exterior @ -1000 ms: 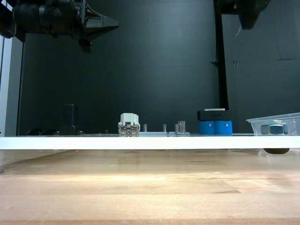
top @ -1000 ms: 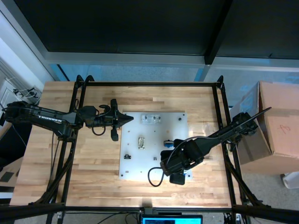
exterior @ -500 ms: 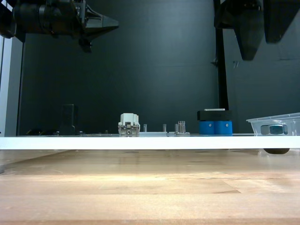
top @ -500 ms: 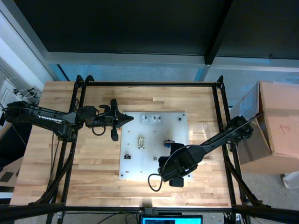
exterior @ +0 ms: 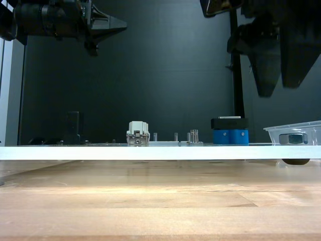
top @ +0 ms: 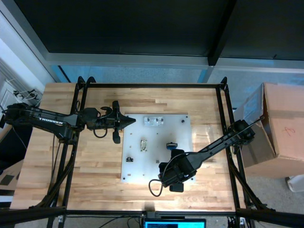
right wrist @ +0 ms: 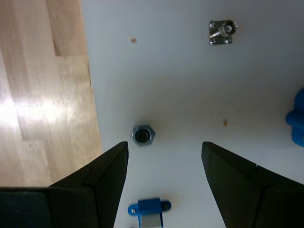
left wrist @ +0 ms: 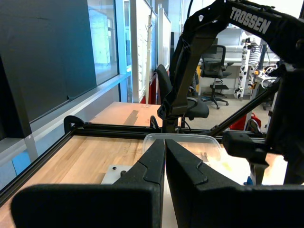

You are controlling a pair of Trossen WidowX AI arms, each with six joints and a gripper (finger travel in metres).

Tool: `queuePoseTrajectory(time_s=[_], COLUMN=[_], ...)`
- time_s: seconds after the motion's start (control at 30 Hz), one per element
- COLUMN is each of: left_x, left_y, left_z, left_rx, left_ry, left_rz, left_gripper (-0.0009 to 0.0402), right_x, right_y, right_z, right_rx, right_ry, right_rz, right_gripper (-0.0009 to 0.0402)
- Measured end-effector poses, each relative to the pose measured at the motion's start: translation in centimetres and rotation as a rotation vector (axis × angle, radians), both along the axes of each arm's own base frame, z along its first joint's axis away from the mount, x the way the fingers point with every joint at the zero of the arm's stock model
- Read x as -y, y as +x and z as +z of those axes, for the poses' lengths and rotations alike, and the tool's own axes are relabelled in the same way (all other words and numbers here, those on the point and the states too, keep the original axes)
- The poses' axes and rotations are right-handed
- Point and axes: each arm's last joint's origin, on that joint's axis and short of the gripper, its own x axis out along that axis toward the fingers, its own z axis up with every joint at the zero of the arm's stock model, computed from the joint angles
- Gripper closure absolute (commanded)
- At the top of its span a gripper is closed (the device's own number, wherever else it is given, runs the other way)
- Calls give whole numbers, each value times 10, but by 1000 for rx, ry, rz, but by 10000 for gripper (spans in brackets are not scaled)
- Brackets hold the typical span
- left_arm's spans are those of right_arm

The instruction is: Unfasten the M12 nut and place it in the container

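The silver M12 nut [right wrist: 142, 135] sits on its stud on the white board [right wrist: 180, 85], its dark centre showing, a little in from the board's edge. My right gripper [right wrist: 164, 190] hangs above it, open, with the nut ahead of the gap between the fingers and untouched. In the low view the nut [exterior: 293, 138] shows in front of the clear container [exterior: 301, 128], and the right gripper [exterior: 281, 75] hovers high above. In the high view the right gripper [top: 172, 175] covers the stud. My left gripper [top: 130, 121] is shut and empty, raised beside the board's far left corner.
On the board stand a blue and black block [exterior: 230, 136], a grey connector [exterior: 137, 134] and a silver post [exterior: 194, 134]. A blue clip [right wrist: 148, 209] lies near the nut. A cardboard box [top: 280, 128] stands beyond the table's right edge.
My right arm has swung toward the board's near edge and come lower, its open fingers now reaching down into the low view. The nut and the left arm have not moved.
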Motion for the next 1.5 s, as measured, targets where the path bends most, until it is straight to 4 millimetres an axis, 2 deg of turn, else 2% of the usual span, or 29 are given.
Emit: queuePoseTrajectory(time_s=[0.43,0.87,1.5], left_x=[0,0,0], left_y=[0,0,0], left_z=[0,0,0], left_rx=[0,0,0], left_ry=[0,0,0], left_rz=[0,0,0], left_gripper=[393,393,393], right_x=[-2,-2,-1], right_y=[-3,-5,-7], right_z=[-25,-29,-37], right_rx=[6,2,8], right_ry=[33,31,37], right_rz=[9,11,13], right_gripper=[215,272,247])
